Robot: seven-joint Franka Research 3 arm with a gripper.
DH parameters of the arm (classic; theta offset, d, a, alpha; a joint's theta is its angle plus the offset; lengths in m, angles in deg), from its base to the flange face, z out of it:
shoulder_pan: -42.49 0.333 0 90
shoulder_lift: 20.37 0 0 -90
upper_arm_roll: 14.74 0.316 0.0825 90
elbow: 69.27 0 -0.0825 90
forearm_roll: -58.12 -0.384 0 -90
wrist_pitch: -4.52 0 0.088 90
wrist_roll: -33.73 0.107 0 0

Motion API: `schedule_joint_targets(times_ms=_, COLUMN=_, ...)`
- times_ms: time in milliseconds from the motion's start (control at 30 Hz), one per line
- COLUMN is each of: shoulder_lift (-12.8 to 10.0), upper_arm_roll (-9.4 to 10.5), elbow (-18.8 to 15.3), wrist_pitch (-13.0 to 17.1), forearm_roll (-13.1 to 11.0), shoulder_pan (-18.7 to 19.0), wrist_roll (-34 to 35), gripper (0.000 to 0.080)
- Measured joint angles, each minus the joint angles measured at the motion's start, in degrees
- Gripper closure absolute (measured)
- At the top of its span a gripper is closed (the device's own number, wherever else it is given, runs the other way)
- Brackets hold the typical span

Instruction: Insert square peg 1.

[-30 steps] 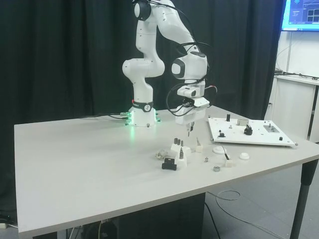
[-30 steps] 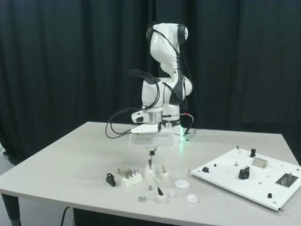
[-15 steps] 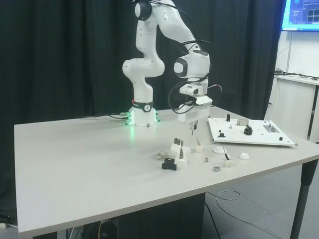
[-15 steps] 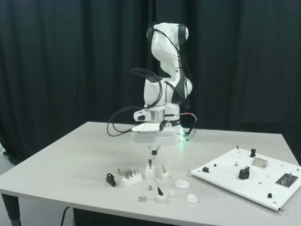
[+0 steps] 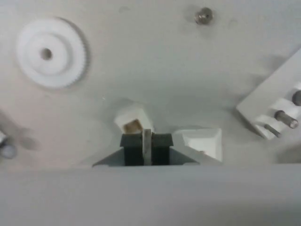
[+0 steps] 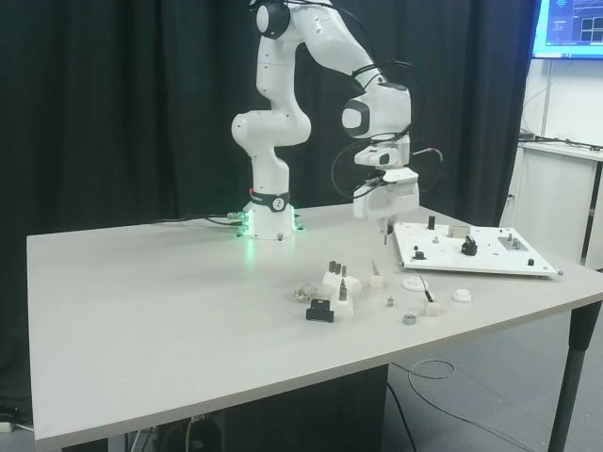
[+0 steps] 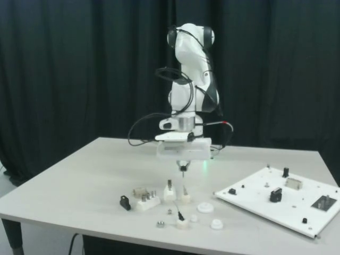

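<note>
- One thin grey metal square peg (image 5: 146, 146) sits pinched between the closed black two-finger gripper (image 5: 146, 149).
- The arm has lifted it off its small white holder block (image 5: 133, 120) and swung toward the flat white assembly board (image 6: 471, 252); pushing it in comes next.

White robot arm (image 6: 283, 113) is bolted at the back of the grey table (image 6: 151, 292). White flat assembly board (image 6: 476, 252) lies on the table's right side in the first room view. Small white peg stands (image 6: 337, 287) cluster near the middle, left of the board, with the white toothed gear disc (image 5: 51, 52) among them. Gripper (image 6: 384, 226) hangs above, between cluster and board.
</note>
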Motion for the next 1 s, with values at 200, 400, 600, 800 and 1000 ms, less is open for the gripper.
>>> schedule_joint_targets(times_ms=200, shoulder_lift=0.4, upper_arm_roll=1.77, elbow=1.2, wrist_pitch=-2.0, forearm_roll=0.0, shoulder_pan=0.3, wrist_roll=4.3, gripper=0.0767)
schedule_joint_targets(times_ms=400, shoulder_lift=0.5, upper_arm_roll=3.48, elbow=2.4, wrist_pitch=-4.2, forearm_roll=0.0, shoulder_pan=0.6, wrist_roll=7.4, gripper=0.0767)
schedule_joint_targets(times_ms=600, shoulder_lift=0.6, upper_arm_roll=5.36, elbow=3.2, wrist_pitch=-5.8, forearm_roll=0.0, shoulder_pan=0.6, wrist_roll=11.5, gripper=0.0767)
schedule_joint_targets(times_ms=800, shoulder_lift=0.9, upper_arm_roll=7.64, elbow=3.9, wrist_pitch=-7.5, forearm_roll=0.0, shoulder_pan=0.7, wrist_roll=16.1, gripper=0.0767)
schedule_joint_targets(times_ms=1000, shoulder_lift=1.6, upper_arm_roll=9.98, elbow=4.7, wrist_pitch=-9.4, forearm_roll=-0.1, shoulder_pan=0.7, wrist_roll=20.3, gripper=0.0767)
